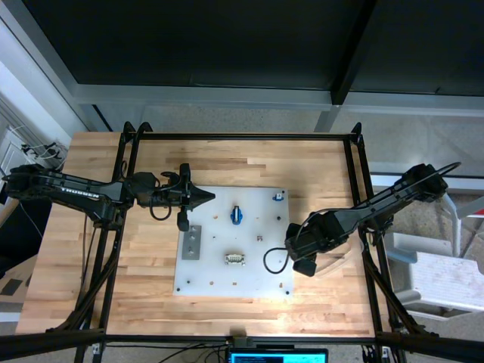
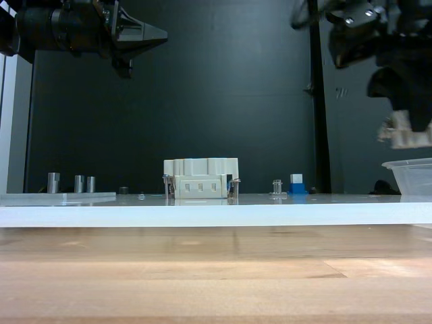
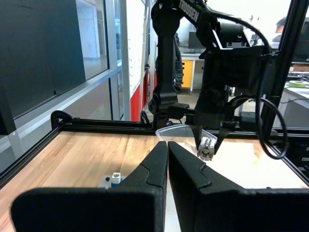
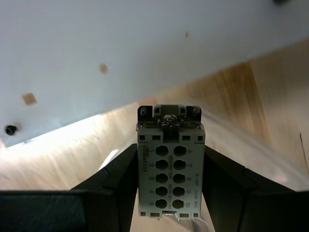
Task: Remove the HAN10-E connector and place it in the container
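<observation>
While the left gripper [image 3: 167, 157] hangs shut over the board's [image 1: 219, 281] far-left part, the right gripper [image 4: 170, 152] clamps the connector [image 2: 407, 135], long axis along its fingers, directly above the container [image 2: 412, 177] at the board's right edge, so only lowering seems needed.

Was a pale butcher-block wooden table [image 1: 113, 302], with planks laid from 9 to 3 o'clock. Carried a flat white board [image 1: 257, 268] at its centre. Held the container [image 2: 410, 177] directly on the wood at 3 o'clock of that board, just beside its edge. Was ringed by a black metal frame [image 1: 242, 137] along its edges, braced at the 11 and 1 o'clock corners.
</observation>
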{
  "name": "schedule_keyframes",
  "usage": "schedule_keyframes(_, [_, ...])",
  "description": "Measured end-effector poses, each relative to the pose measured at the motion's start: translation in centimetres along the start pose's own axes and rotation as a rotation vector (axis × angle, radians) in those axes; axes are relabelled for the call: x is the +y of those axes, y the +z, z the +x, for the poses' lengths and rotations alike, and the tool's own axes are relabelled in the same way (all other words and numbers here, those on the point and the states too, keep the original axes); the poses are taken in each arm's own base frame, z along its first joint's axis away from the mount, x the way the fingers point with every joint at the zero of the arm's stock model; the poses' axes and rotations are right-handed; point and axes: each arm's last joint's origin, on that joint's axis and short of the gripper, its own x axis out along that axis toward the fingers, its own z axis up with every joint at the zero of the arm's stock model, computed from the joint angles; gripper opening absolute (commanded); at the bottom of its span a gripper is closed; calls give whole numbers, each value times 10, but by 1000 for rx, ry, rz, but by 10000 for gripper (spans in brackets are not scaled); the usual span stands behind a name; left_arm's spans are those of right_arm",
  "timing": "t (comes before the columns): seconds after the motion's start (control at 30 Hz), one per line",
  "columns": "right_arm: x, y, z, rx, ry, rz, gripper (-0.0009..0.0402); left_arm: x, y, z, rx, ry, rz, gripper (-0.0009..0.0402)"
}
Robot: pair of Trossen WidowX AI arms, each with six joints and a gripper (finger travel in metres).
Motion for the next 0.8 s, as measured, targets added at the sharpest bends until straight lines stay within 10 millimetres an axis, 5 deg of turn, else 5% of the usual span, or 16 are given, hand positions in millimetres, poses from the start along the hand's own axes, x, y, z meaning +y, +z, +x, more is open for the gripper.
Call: schedule_keyframes(0.8, [-16,-49,43,35,-14,108,4,0,0,0,0,0,0,0])
